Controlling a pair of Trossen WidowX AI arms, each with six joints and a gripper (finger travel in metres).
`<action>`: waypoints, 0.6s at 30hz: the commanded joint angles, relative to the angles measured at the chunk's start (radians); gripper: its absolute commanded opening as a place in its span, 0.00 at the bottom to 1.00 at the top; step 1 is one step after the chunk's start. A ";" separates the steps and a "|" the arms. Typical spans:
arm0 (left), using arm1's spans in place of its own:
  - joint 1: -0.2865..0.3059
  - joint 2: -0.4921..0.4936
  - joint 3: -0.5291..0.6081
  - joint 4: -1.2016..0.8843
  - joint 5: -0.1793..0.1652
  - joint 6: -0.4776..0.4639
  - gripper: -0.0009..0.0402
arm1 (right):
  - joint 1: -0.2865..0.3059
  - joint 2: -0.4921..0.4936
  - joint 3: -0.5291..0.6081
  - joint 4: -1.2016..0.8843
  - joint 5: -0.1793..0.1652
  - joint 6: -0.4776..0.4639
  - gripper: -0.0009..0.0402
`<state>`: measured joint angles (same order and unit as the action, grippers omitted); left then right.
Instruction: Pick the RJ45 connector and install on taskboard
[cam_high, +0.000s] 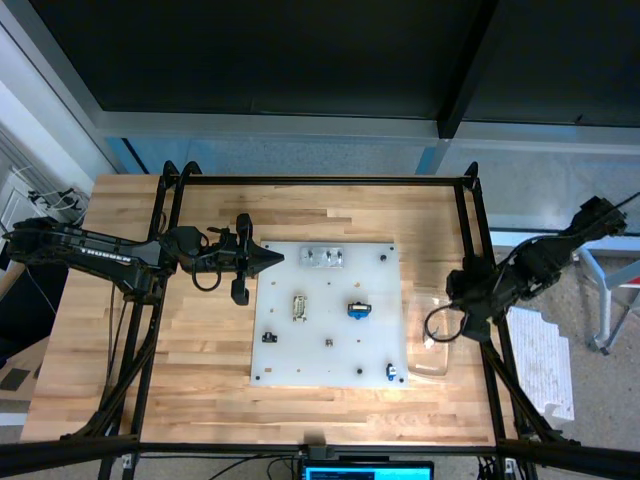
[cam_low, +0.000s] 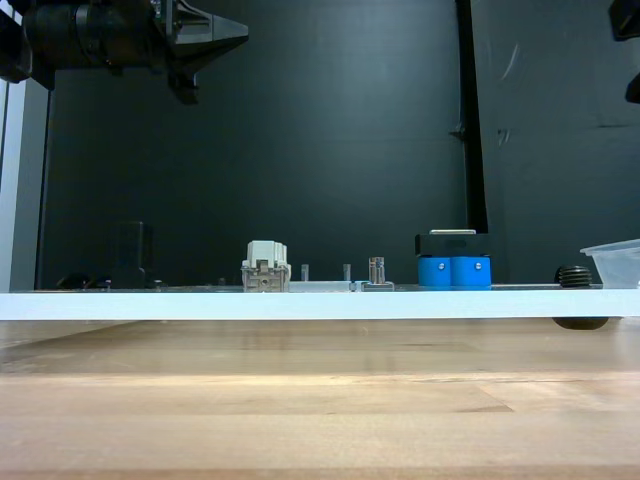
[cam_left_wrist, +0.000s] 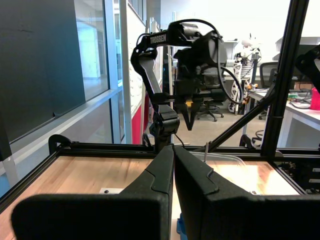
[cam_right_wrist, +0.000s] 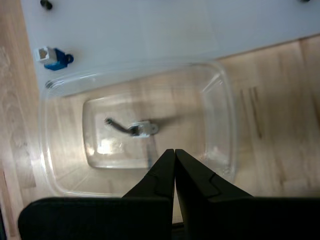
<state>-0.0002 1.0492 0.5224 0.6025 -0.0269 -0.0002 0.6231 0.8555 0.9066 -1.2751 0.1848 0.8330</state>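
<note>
Right tool pressed together, empty — above RJ45 connector in tray; left tool together over taskboard edge.

The tiny, pale, translucent-whitish RJ45 connector lies on the floor of a clear plastic tray, with its thin grey tail stretched out beside it. The right gripper hangs above it, fingers pressed together. The flat white square taskboard lies at the centre of the high view, with the tray just beside its right edge. The left gripper, fingers also together, points over the board's upper-left edge.
</note>
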 joint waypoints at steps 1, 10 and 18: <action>0.000 0.000 0.000 0.000 0.000 0.000 0.02 | 0.054 0.030 0.000 0.005 0.008 0.055 0.02; 0.000 0.000 0.000 0.000 0.000 0.000 0.02 | 0.108 0.124 0.000 0.037 0.007 0.100 0.02; 0.000 0.000 0.000 0.000 0.000 0.000 0.02 | 0.159 0.183 -0.001 0.040 0.002 0.106 0.18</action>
<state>-0.0002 1.0492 0.5228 0.6025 -0.0269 -0.0002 0.7776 1.0294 0.9062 -1.2369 0.1894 0.9371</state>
